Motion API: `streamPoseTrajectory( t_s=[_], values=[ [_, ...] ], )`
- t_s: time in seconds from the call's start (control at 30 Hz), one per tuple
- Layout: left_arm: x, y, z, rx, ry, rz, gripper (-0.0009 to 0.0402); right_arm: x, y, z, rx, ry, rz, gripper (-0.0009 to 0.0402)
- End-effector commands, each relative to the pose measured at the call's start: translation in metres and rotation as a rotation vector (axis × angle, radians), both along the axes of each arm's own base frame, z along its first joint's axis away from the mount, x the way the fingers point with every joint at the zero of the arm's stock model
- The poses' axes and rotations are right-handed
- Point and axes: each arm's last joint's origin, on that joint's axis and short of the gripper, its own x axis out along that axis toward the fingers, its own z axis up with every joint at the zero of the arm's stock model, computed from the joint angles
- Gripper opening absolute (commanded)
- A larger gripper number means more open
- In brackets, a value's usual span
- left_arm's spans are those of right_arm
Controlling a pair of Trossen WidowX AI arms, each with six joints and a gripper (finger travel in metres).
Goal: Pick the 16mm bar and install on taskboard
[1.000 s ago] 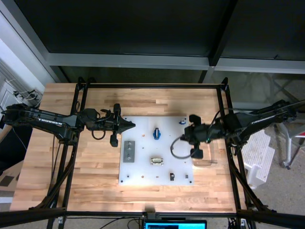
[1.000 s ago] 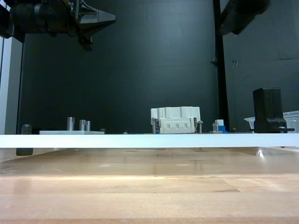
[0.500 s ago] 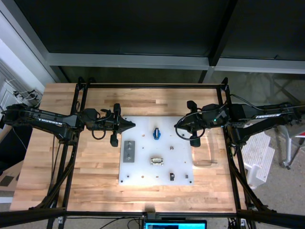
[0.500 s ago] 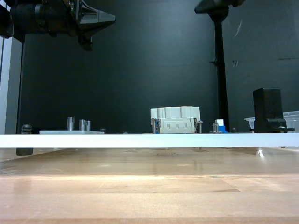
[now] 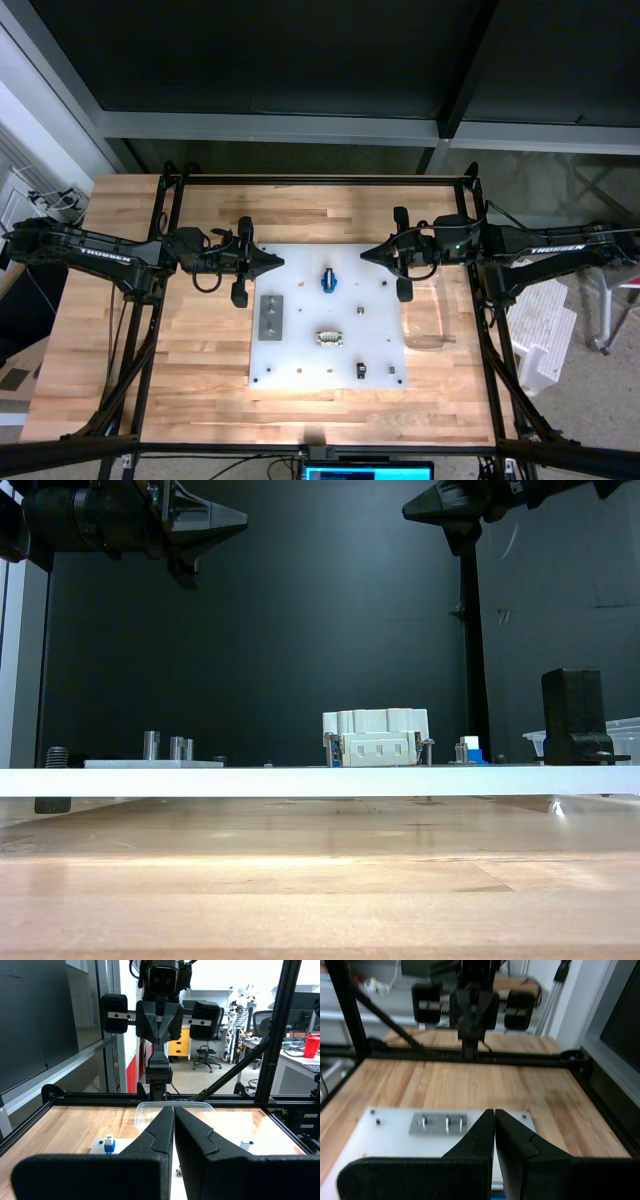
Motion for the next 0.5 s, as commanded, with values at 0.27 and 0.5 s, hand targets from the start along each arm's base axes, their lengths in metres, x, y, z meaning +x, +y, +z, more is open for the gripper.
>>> streamPoseTrajectory(
  t_s=[0.27,0.5],
  values=[
    [0.000,0.000,0.000,0.000,0.000,0.000,0.0000,0.003,-0.004,-0.011,0.037,-0.111,0.009,0.0000],
    [0.000,0.000,0.000,0.000,0.000,0.000,0.0000,0.002,-0.004,-0.018,0.057,-0.181,0.007,0.0000]
  ],
)
